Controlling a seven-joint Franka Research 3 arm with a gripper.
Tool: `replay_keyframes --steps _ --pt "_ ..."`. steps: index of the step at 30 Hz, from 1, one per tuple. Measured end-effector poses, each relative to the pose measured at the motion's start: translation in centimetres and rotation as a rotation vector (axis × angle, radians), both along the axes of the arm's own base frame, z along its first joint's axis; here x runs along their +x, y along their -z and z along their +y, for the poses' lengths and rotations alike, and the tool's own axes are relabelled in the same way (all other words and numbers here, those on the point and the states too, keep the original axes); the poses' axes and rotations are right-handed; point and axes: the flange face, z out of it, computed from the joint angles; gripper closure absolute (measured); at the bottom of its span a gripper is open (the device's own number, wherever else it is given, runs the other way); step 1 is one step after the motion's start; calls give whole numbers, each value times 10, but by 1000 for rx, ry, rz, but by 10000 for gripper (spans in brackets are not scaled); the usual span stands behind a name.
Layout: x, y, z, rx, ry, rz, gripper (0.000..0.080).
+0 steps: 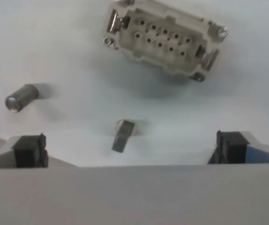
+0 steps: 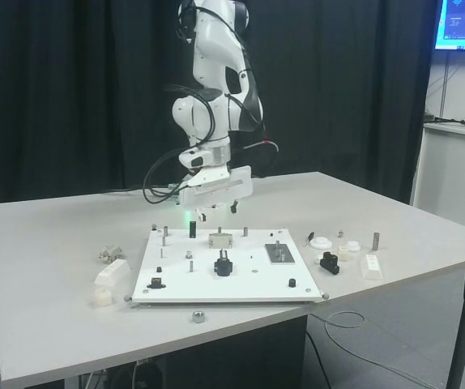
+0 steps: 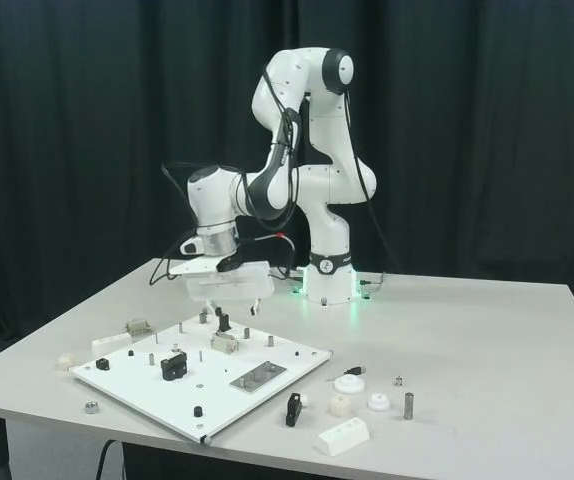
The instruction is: Remove square peg 3.
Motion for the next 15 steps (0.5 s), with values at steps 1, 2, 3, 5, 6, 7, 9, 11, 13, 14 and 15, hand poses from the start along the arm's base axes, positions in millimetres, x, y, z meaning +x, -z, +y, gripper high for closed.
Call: replay_keyframes --steps 1,2,3,5,6,7,9,11,13,14,15 --pt "0 0 1 -1 10 6 3" --pt "0 1 3 -3 22 12 3" --pt "0 1 4 -6 35 18 3" --pt "1 2 6 -13 57 29 3" --pt "1 2 7 -17 66 34 3" --pt "1 2 8 -23 72 39 3" --pt "1 3 10 -32 84 48 3" --pt "1 4 12 -40 94 57 3" --pt "0 5 14 -46 102 67 3" --pt "-1 6 14 -49 102 72 3" --pt "-1 7 15 -52 100 76 3"
